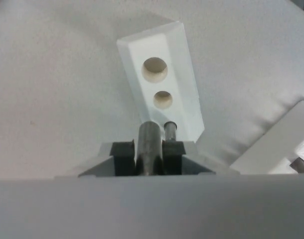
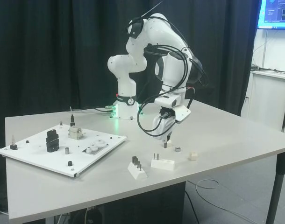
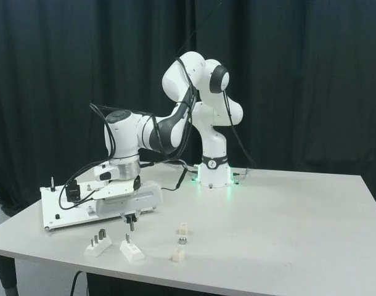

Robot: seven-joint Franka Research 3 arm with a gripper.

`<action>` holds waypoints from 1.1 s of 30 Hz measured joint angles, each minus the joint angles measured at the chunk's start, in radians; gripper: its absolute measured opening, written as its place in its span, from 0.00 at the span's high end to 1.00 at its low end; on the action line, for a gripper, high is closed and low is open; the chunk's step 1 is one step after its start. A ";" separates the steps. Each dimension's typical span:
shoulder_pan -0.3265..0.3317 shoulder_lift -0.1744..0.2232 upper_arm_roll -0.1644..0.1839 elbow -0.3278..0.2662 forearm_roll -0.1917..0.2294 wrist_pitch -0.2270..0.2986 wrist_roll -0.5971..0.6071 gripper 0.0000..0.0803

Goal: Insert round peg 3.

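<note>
My gripper [image 1: 149, 160] is shut on a grey round peg [image 1: 150, 145], which points down between the black pads [image 1: 123, 155]. Under it on the table lies a white peg block [image 1: 162, 82] with a large open hole [image 1: 154, 68] and a smaller open hole [image 1: 163, 99]. A thin grey peg [image 1: 170, 130] stands in the block's end nearest the fingers. From the room, the gripper [image 2: 167, 139] [image 3: 131, 218] hangs a little above and just behind that block [image 2: 162, 163] [image 3: 132, 250], with the held peg [image 2: 166, 144] [image 3: 131, 226] clear of it.
A second white block [image 2: 138, 171] [image 3: 98, 245] [image 1: 276, 147] carrying several pegs lies beside the first. Small loose parts [image 2: 193, 156] [image 3: 177, 254] and a ring [image 2: 178, 149] lie nearby. A white task board [image 2: 21, 154] [image 3: 49, 216] with fixtures sits further along the table.
</note>
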 joint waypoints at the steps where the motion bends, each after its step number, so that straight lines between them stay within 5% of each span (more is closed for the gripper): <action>1: 0.000 0.000 0.000 0.000 0.000 0.000 0.000 0.86; 9: 0.000 0.000 -0.007 0.000 -0.013 0.002 0.006 0.86; 33: -0.105 -0.033 -0.026 -0.034 -0.184 -0.024 0.026 0.86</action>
